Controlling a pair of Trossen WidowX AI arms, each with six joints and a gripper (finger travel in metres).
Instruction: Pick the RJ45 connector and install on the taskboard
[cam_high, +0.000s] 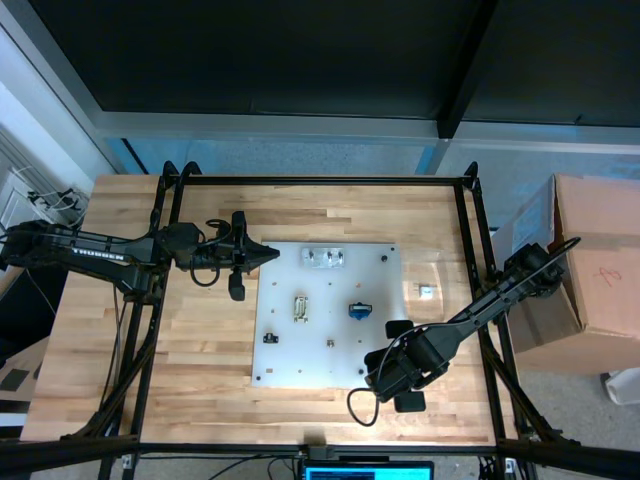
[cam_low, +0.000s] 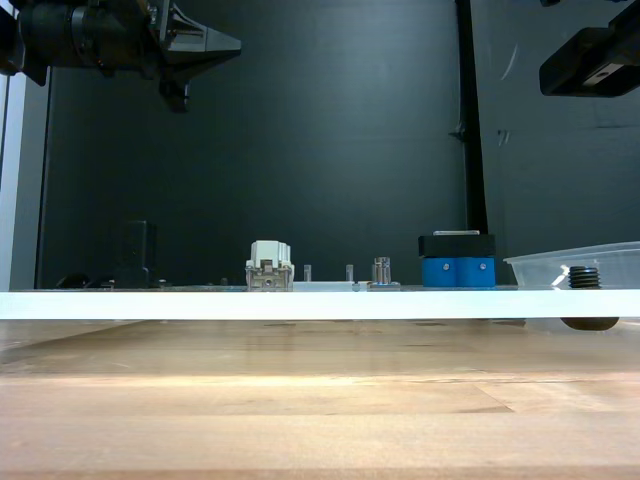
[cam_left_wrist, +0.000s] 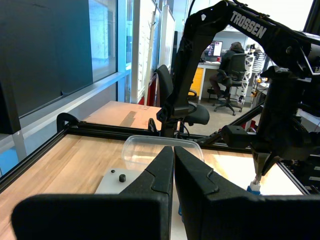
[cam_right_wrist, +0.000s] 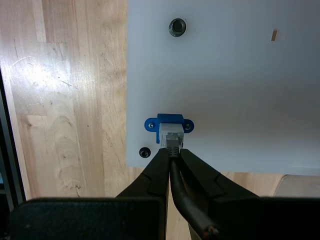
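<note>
The RJ45 connector is a pale plug on a black cable, and my right gripper is shut on the cable just behind it. It hangs tip-down over the blue socket on the white taskboard, clear of its seat. In the low view the blue socket stands empty, with the right gripper high above it. The left wrist view shows the plug under the right gripper. My left gripper is shut on nothing, hovering over the board's left edge.
A clear plastic tray holding a black threaded part sits right of the board. A grey connector block and small fittings stand on the board. Black frame rails border the table. A cardboard box stands at the right.
</note>
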